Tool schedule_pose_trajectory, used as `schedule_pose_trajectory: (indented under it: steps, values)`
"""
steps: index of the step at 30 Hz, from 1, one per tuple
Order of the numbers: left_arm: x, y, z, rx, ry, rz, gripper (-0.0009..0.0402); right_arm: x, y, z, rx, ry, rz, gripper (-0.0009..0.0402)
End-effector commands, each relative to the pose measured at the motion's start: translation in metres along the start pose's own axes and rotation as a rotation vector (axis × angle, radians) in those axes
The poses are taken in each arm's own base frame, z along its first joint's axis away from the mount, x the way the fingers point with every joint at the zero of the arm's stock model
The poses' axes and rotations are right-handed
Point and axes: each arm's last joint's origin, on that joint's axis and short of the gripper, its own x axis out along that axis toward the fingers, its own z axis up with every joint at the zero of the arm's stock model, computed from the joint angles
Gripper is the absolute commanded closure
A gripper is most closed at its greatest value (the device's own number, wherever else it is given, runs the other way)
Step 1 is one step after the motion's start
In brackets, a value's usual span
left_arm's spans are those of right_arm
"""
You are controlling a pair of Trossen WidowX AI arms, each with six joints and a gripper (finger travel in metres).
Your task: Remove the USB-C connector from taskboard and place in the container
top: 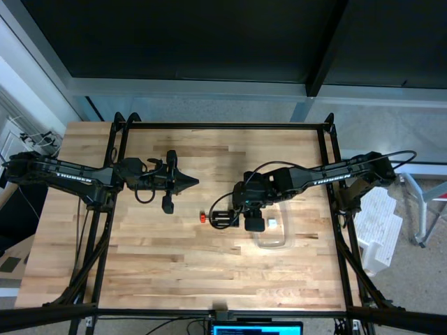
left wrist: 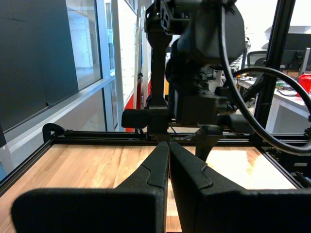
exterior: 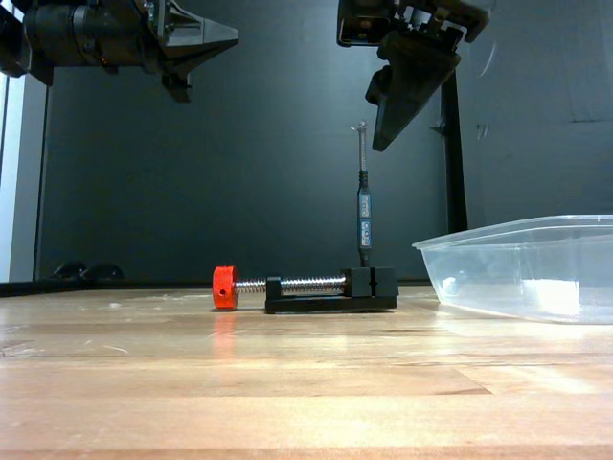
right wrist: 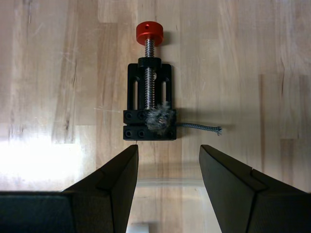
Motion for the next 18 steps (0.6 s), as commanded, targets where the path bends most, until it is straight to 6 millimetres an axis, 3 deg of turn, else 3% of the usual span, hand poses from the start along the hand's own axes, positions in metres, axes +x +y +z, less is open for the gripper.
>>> schedule_pose_trajectory:
  steps: [1, 18]
  values:
    - [0.0, 0.0, 0.0, 0.0, 0.0, 0.0, 0.0393, 0.004, 0.002, 0.001, 0.006, 0.005, 0.001, 0.022]
    - [0.0, 0.0, 0.0, 0.0, 0.0, 0.0, 0.0393, 0.038, 0.009, 0.007, 0.009, 0.028, 0.0, 0.022]
